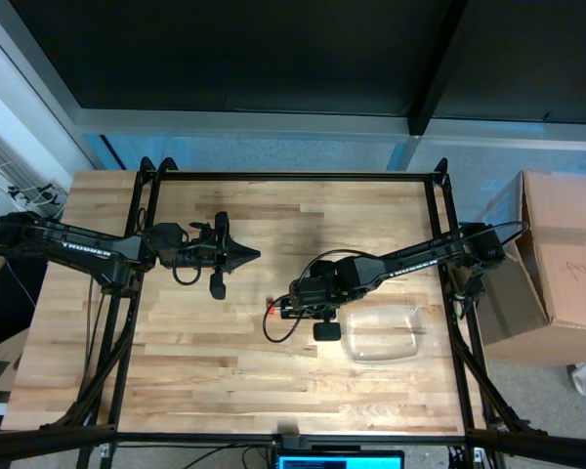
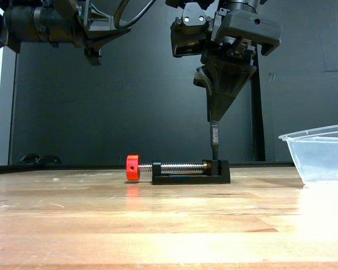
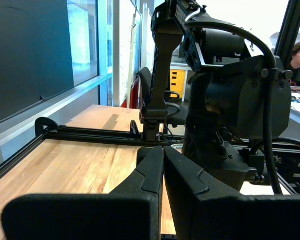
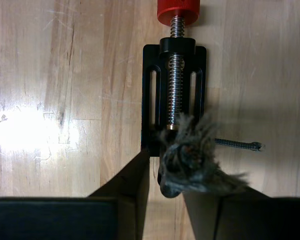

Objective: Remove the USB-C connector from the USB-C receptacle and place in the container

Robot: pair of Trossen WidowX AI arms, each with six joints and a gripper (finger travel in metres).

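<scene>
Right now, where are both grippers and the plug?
left gripper (image 1: 257,255): high view, shut fingertips, left of vise (image 2: 186,180)
right gripper (image 2: 214,121): low view, fingertips above vise
USB-C connector (image 2: 214,135): low view, grey shell, held upright

White lettering reading "TROSSEN" ran along the left arm (image 1: 83,251) over the worktop's left side. The right arm (image 1: 420,256) bore similar white lettering, too small to read. A red scrawl on the cardboard box (image 1: 564,266) at the right was illegible.

matte black jointed arms (image 1: 78,246), white trossen lettering (image 1: 86,251) on the left, looping black cables (image 3: 240,31), wedge-shaped jaws
</scene>
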